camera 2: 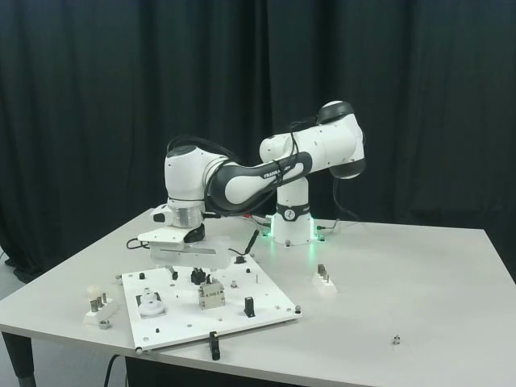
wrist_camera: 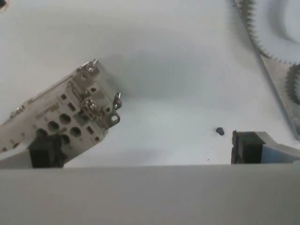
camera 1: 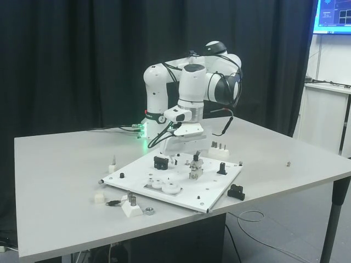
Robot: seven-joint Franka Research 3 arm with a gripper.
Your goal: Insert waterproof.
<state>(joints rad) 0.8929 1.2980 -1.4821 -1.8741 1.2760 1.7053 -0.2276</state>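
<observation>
Apparently at the approach step, with the black-tipped two-finger gripper (wrist_camera: 145, 149) spread wide and empty above the flat white board (camera 1: 219, 186), just beside the grey rectangular multi-pin waterproof connector (wrist_camera: 70, 115) standing there; next, probably centring over it before closing.

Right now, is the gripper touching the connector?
Apart. The wrist view shows the gripper open, with white board between the connector and the far finger; the near finger only overlaps it.

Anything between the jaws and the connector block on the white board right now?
Nothing visible. In the wrist view the connector block lies on the bare white board beside one finger, with no part between them. The gear sits off toward the far edge. The gripper hangs above the board.
</observation>
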